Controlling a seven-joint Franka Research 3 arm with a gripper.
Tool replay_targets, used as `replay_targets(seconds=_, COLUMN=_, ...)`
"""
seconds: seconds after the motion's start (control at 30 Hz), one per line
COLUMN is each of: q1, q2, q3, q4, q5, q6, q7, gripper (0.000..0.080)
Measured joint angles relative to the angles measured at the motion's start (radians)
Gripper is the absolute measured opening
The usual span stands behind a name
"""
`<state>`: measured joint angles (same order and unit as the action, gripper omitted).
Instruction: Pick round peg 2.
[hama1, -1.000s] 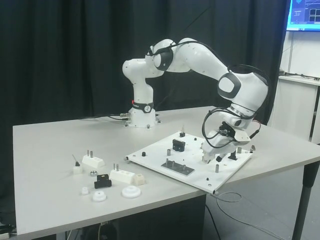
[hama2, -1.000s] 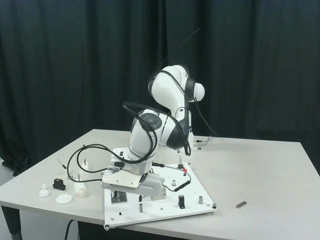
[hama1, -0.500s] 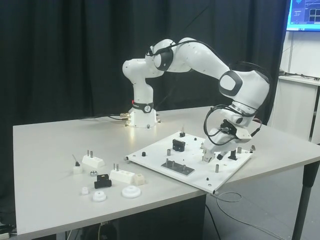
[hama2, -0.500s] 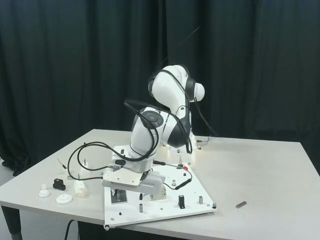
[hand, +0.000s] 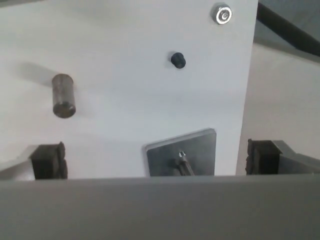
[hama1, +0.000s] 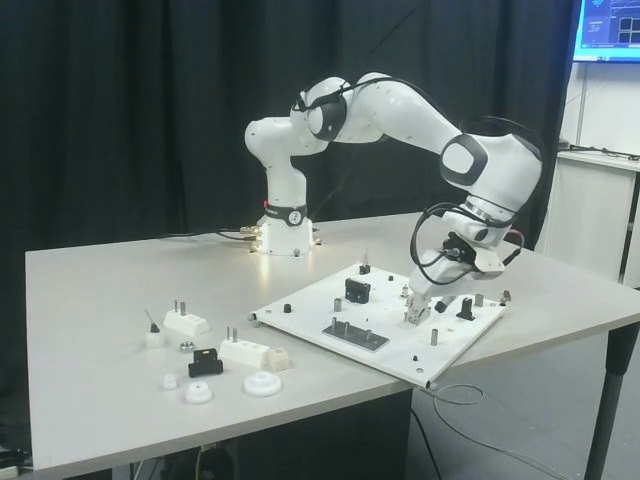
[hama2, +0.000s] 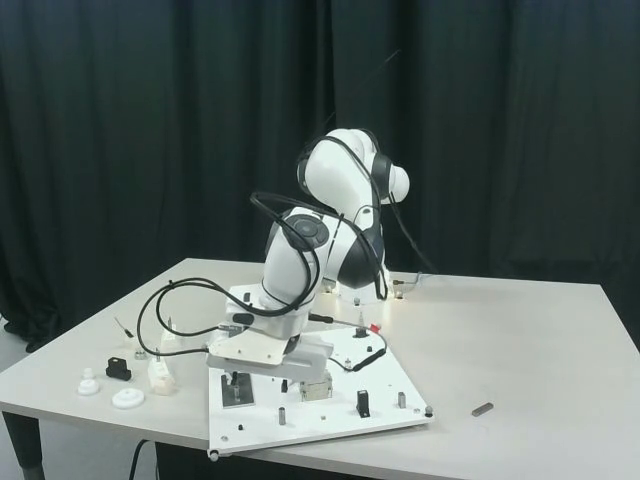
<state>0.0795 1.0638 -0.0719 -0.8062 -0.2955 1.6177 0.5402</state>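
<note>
A grey round peg (hand: 63, 95) stands upright in the white board (hand: 115, 40); it is outside my gripper (hand: 155, 160), off to one side of it. The black fingertips (hand: 47, 160) are wide apart and open, with nothing held. Below the gap lies a grey metal plate (hand: 200, 150) with a thin pin. In the first room view the gripper (hama1: 422, 314) hangs just above the board (hama1: 300, 305), with a short peg (hama1: 434, 337) close in front of it near the board's front edge. In the second room view the gripper (hama2: 258, 382) hovers over the board (hama2: 390, 375).
A black stud (hand: 178, 60) and a screw (hand: 222, 14) sit near the board's edge. A black holder (hama1: 357, 290) and a black clip (hama1: 465, 309) stand on the board. Several loose white and black parts (hama1: 215, 355) lie on the table's left. A small dark piece (hama2: 482, 408) lies beside the board.
The wrist and hand have risen a little from the board over the last second. The parts on the board and table have not moved.
</note>
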Motion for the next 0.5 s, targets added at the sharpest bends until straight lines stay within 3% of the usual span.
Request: replay_targets(seconds=0.5, q1=-0.005, q2=-0.010, q3=0.000, q4=0.002, q5=-0.025, q6=-0.053, q7=-0.059, gripper=0.0800)
